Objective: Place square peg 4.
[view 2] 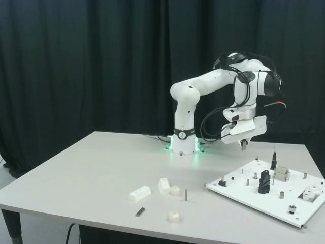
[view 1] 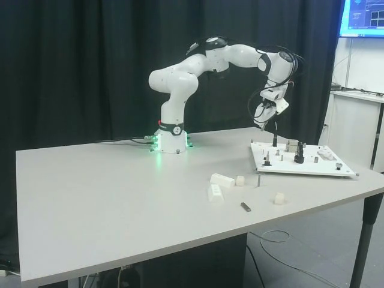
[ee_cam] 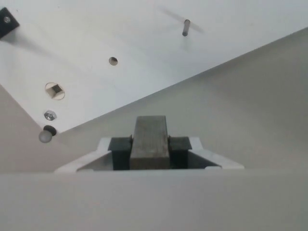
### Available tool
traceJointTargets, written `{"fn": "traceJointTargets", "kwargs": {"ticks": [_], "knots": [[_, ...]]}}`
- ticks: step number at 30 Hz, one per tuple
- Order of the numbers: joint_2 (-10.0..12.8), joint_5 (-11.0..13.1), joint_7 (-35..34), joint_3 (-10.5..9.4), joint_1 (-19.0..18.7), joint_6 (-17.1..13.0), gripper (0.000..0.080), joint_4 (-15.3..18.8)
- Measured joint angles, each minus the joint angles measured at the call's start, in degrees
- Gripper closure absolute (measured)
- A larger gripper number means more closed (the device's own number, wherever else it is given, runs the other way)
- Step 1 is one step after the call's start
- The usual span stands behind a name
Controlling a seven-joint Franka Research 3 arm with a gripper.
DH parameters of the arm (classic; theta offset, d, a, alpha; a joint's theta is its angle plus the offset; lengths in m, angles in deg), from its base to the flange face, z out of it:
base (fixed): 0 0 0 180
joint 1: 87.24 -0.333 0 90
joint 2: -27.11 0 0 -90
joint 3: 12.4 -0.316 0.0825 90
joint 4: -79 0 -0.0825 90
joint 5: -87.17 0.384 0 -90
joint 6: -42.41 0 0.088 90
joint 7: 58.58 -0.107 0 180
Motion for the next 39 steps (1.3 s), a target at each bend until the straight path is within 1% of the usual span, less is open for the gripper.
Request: {"fn": "traceJointTargets", "kwargs": {"ticks": [23, 39], "knots": [[0.08, -0.03, -0.14, 0.72, -0.12, -0.09, 0.0648, 0.03], [0.22, -0.59, -0.81, 1.26, -0.14, -0.09, 0.0648, -0.19]]}}
